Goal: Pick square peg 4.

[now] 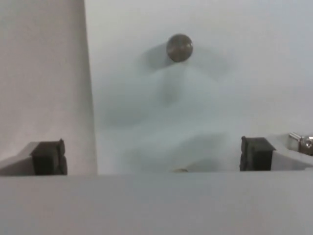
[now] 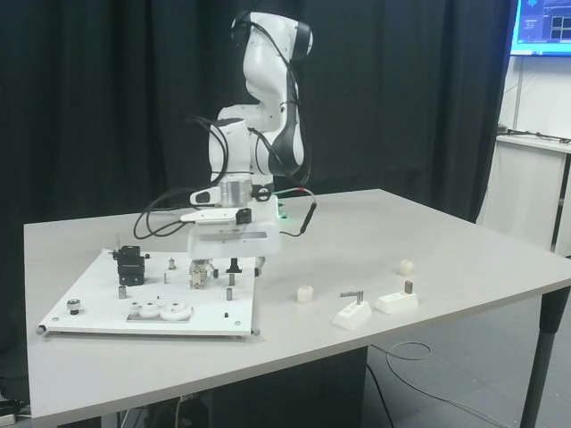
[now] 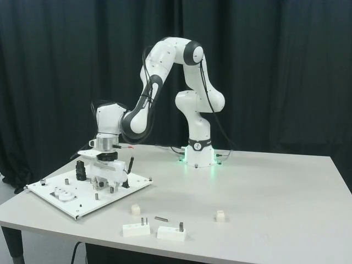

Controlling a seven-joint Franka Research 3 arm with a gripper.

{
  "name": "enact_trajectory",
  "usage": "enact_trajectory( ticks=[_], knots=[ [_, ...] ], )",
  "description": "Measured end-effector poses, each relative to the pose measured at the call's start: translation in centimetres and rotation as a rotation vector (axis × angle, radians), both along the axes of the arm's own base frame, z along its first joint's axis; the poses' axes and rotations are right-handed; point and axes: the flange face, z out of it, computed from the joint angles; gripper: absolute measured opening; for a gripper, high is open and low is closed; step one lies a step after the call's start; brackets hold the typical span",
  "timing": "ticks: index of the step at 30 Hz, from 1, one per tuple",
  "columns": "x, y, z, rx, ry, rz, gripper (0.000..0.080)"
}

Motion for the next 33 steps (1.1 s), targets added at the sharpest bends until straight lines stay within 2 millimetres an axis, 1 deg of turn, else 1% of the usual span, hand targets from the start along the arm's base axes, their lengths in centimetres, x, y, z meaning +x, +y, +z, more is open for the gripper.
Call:
enact_trajectory(
  ticks=[6, 7, 21, 33],
  knots=[
    [0.5, 0.0, 0.6, 0.01, -0.003, 0.003, 0.0756],
    [0.6, 0.0, 0.6, 0.011, -0.004, 0.003, 0.0798],
    [1.3, -0.1, 1.5, 0.024, -0.009, -0.002, 0.08],
    [2.4, -0.5, 2.8, 0.025, -0.029, -0.013, 0.08]
  ],
)
